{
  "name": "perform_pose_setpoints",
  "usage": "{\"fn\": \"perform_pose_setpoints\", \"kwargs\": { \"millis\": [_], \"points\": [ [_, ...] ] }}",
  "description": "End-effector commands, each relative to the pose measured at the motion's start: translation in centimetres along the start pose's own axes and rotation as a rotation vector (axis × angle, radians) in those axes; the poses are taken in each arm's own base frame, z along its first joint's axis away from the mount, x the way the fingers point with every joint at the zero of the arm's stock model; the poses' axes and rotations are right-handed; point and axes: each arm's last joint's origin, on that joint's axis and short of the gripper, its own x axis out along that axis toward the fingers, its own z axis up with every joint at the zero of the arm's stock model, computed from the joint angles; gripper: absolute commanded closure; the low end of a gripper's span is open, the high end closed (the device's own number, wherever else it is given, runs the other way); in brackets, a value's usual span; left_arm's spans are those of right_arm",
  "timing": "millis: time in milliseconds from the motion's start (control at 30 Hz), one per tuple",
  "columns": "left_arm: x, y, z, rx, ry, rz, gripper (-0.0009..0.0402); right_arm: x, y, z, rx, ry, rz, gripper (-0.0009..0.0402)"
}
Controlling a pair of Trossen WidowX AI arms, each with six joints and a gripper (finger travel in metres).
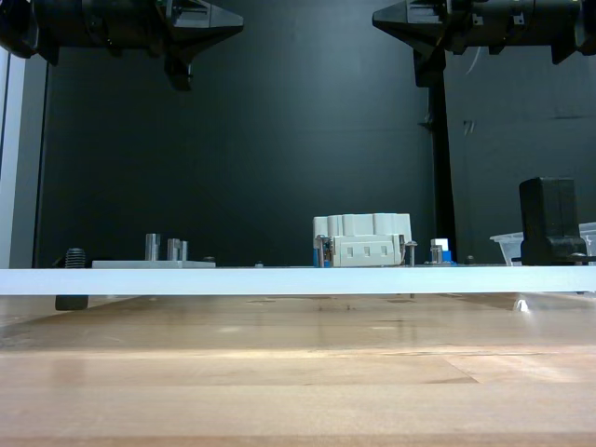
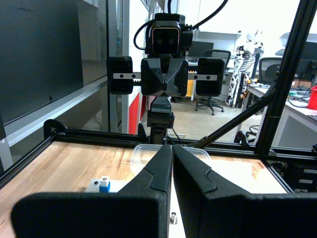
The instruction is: Pick the 16mm bar and install on taskboard
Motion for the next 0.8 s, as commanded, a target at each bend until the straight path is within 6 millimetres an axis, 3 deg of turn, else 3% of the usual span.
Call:
{"fn": "perform_pose_setpoints", "kwargs": {
  "millis": [33, 800],
  "points": [
    [0.01, 0.00, -0.01, 0.000, 0.000, 0.000, 0.0393, 0.00, 0.01, 0.00, 0.000, 0.000, 0.000, 0.0393],
    [0.01, 0.01, -0.01, 0.000, 0.000, 0.000, 0.0393, 0.04, -0.01, -0.32, 0.035, 0.065, -0.005, 0.0393]
  ]
}}
